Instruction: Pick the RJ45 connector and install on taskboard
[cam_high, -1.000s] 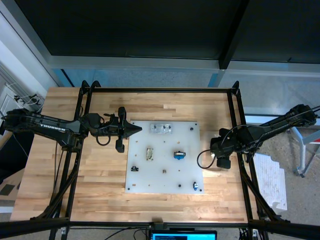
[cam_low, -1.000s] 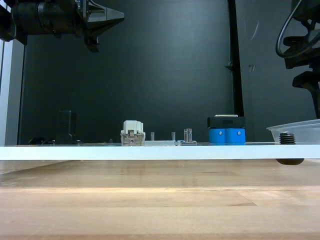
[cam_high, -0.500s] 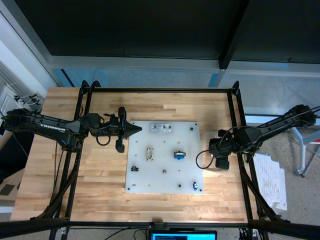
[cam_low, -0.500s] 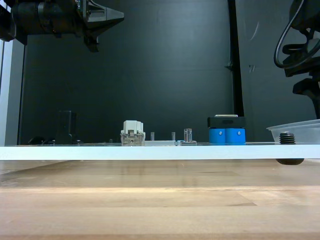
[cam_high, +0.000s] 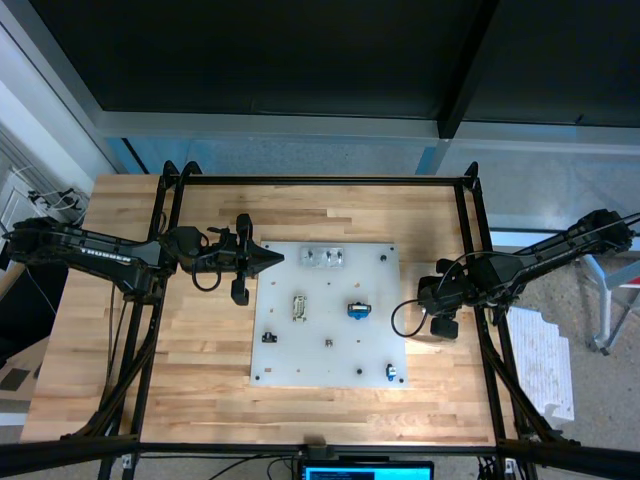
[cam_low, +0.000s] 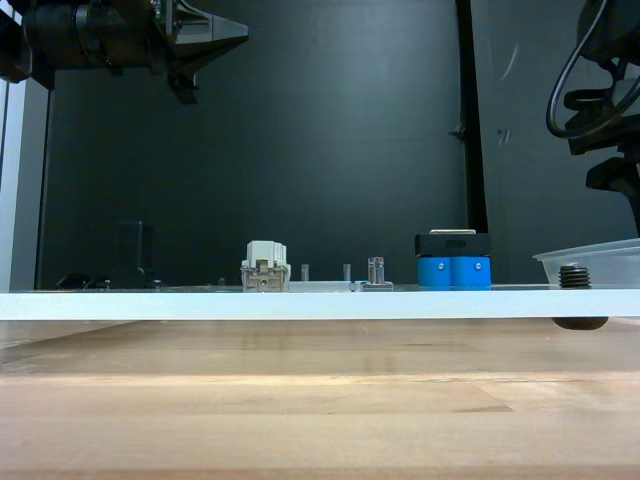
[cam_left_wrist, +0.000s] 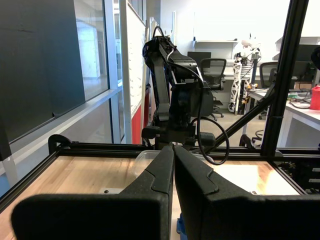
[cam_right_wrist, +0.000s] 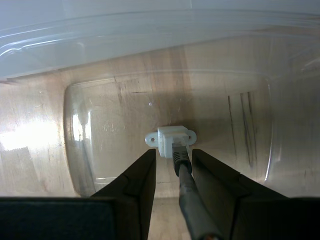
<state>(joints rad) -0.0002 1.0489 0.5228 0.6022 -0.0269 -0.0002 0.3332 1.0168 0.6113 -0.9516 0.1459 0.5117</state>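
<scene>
The small white plastic RJ45 connector (cam_right_wrist: 172, 138), on its dark cable (cam_right_wrist: 183, 176), lies in a clear plastic tray (cam_right_wrist: 95, 150) just ahead of the right gripper (cam_right_wrist: 173, 152). That gripper's fingers are spread either side of the cable. The large white square taskboard (cam_high: 325, 335) lies on the wooden counter (cam_high: 200, 380) beside it. The left gripper (cam_left_wrist: 173, 146), fingers pressed together, hangs high over the taskboard's opposite edge.

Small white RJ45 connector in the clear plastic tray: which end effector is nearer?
Right. The right end effector hovers open directly over the RJ45 connector; the shut left end effector is at the opposite edge of the white square taskboard.
</scene>
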